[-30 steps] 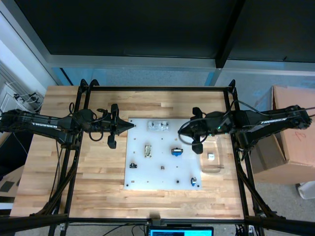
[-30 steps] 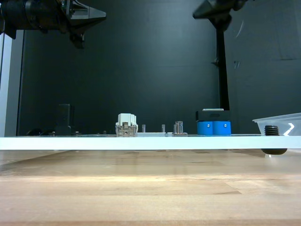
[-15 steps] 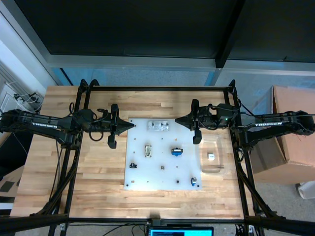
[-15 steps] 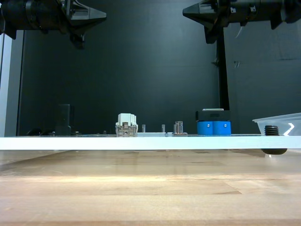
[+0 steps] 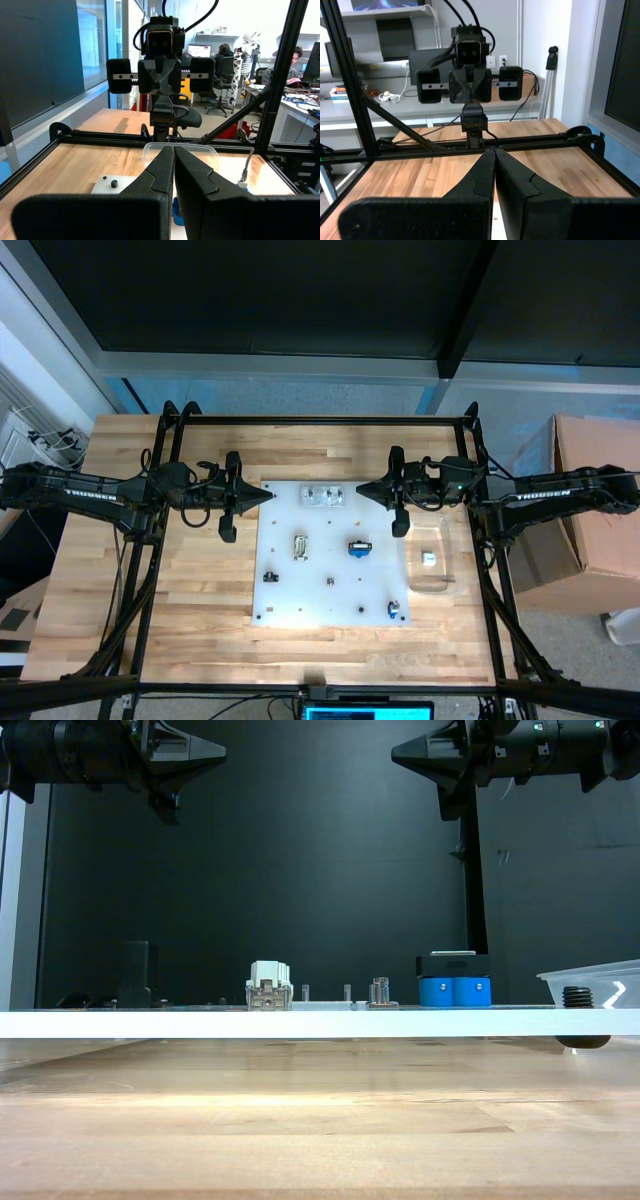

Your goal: Pick the RJ45 connector and install on the taskboard

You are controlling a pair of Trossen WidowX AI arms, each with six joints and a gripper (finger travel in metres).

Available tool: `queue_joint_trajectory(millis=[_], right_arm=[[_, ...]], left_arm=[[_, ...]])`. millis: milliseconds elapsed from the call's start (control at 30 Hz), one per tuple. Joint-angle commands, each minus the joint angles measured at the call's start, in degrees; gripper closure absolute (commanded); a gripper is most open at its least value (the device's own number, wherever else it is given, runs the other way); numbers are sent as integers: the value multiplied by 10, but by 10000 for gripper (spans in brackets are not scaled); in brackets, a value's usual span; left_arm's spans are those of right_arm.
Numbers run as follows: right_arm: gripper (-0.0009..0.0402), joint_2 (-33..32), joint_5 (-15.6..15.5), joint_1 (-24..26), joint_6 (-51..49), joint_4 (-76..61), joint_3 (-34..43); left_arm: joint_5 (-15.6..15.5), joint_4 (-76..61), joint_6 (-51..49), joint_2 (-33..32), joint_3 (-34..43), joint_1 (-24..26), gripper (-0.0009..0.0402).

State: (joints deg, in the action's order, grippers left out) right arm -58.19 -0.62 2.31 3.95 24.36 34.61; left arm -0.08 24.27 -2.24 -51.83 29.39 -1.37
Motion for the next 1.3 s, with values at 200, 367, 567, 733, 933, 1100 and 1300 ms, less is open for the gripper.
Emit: queue_joint_trajectory(millis=[200, 367, 567, 733, 933, 1100, 1300], right_arm=[[393, -4, 5, -1, 3, 1, 0], [393, -9, 9, -1, 1, 14, 0], [393, -8, 10, -1, 2, 16, 0], [393, -8, 10, -1, 2, 15, 0], [393, -8, 10, -1, 2, 14, 0], [393, -8, 10, -1, 2, 14, 0], [393, -8, 10, -1, 2, 14, 0]], left_arm=[[0, 0, 0, 0, 0, 0, 393], [0, 0, 0, 0, 0, 0, 393], [0, 0, 0, 0, 0, 0, 393], [0, 0, 0, 0, 0, 0, 393], [0, 0, 0, 0, 0, 0, 393], [0, 0, 0, 0, 0, 0, 393], [0, 0, 0, 0, 0, 0, 393]])
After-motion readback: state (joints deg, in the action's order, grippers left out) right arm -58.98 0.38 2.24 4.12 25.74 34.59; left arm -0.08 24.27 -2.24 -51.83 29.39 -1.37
